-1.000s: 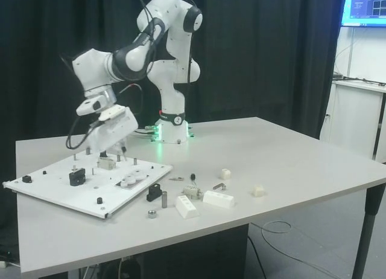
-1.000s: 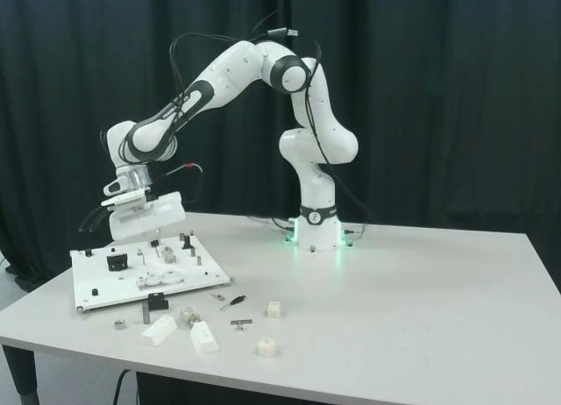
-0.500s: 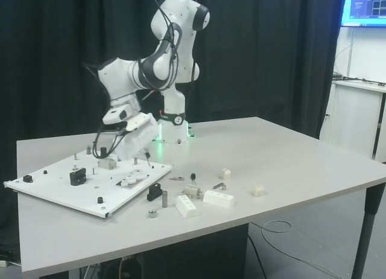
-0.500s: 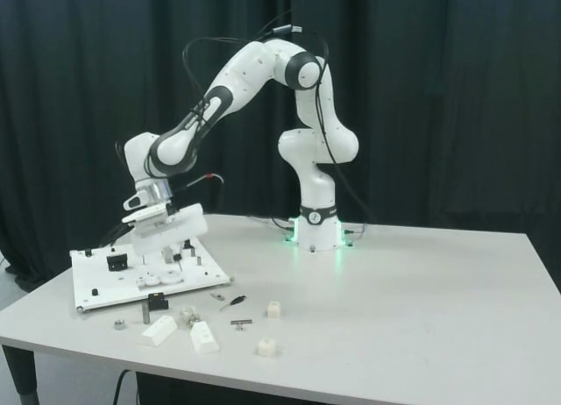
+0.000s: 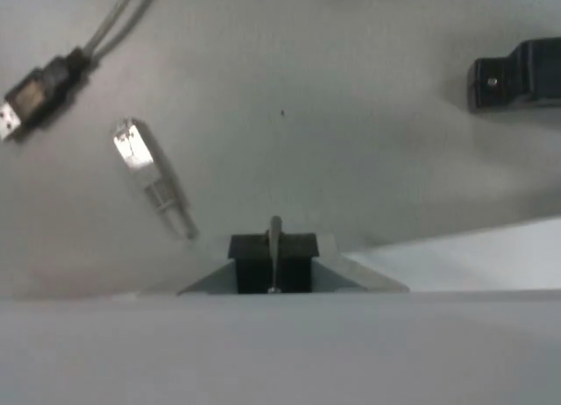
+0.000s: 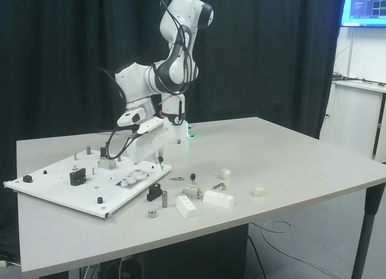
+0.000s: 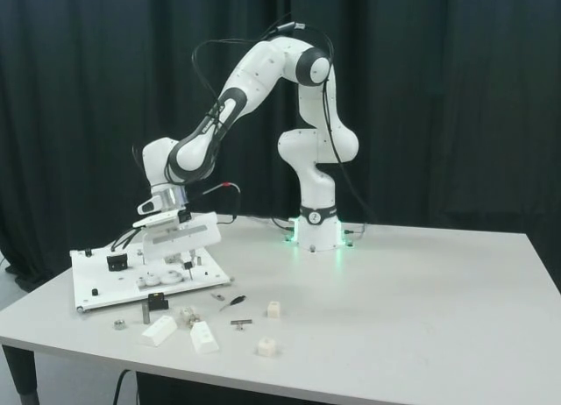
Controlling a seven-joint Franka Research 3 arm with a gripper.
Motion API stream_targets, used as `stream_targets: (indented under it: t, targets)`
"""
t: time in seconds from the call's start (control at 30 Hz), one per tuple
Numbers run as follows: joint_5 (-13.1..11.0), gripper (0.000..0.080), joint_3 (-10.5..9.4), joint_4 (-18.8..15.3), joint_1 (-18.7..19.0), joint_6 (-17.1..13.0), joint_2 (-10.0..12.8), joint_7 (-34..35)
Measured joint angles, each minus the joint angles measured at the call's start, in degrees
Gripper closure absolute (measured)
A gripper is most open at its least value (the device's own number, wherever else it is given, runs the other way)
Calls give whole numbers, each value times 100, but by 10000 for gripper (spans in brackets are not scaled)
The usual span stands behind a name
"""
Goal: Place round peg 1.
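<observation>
My gripper (image 5: 273,265) is shut on a thin grey round peg (image 5: 275,228), whose tip sticks out past the black fingertips. In the first room view the gripper (image 6: 160,157) hangs low over the right corner of the white board (image 6: 60,191), close to its edge. The second room view shows the gripper (image 7: 187,263) over the board (image 7: 96,287) on its right side. The wrist view looks down on grey table, with a white strip of the board (image 5: 491,256) beside the fingertips.
Under the wrist lie a black USB plug (image 5: 35,94), a network plug (image 5: 153,181) and a black block (image 5: 517,76). In front of the board lie two white blocks (image 6: 186,206) (image 6: 218,198), a black block (image 6: 155,192), a nut (image 6: 152,214) and small cubes (image 6: 225,173).
The arm has swung from the board's left part across it to its right corner, and the gripper has come lower, staying shut throughout.
</observation>
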State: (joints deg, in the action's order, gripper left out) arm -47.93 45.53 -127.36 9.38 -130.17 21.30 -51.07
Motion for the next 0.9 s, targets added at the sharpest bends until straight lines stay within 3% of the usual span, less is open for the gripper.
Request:
stream_targets:
  t: [0.47, 0.5, 0.63, 0.67, 0.83, 0.87, 0.9]
  targets:
    - [-369, 787, 0, -279, 304, -577, -233, 340]
    - [-386, 738, 0, -291, 320, -600, -238, 340]
    - [-484, 738, 0, -314, 378, -687, -244, 340]
    - [-516, 454, 0, -317, 389, -705, -244, 340]
    - [-637, 454, 0, -324, 434, -780, -244, 340]
    - [-650, 165, 0, -324, 441, -788, -244, 340]
    - [-660, 165, 0, -324, 447, -797, -244, 340]
